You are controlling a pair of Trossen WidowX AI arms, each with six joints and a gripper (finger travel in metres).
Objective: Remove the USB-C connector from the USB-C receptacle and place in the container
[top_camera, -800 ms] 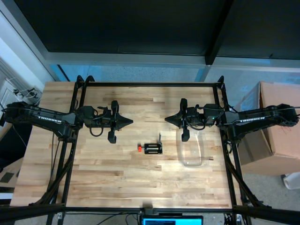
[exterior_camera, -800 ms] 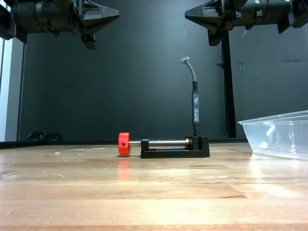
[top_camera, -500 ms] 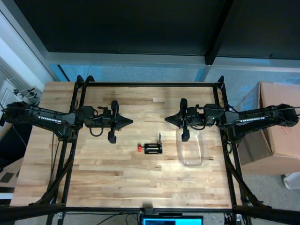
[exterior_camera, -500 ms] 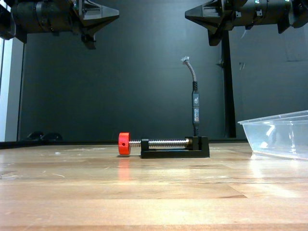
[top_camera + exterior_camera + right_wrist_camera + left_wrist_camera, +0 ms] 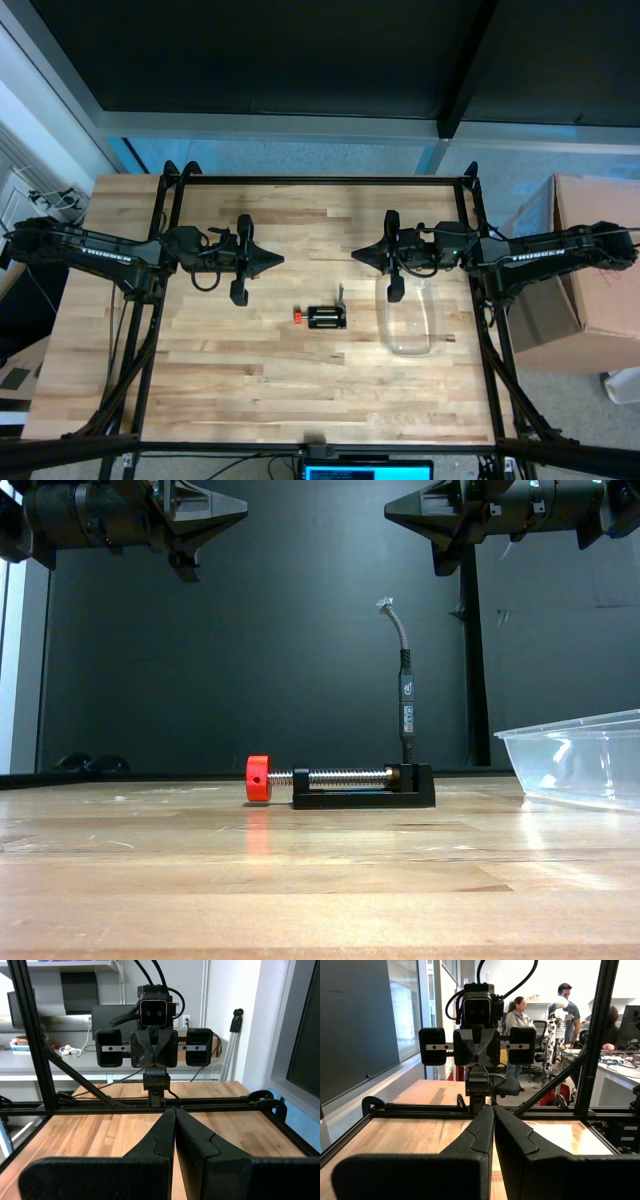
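A wooden table point(image 5: 250, 380) is seen, bordered by a black metal frame point(image 5: 320, 181). A cardboard box point(image 5: 590, 260) is placed just beside its right edge, and a lit screen point(image 5: 366, 470) is shown at its near edge. Two people point(image 5: 519, 1012) are seen in the room beyond

A black USB-C connector point(image 5: 407, 702) stands upright, plugged into the USB-C receptacle point(image 5: 406, 771) at mid-table. Its short braided silver cable stub bends left at the top. A clear, open-topped plastic container point(image 5: 577, 761) sits on the table to its right, not touching it.
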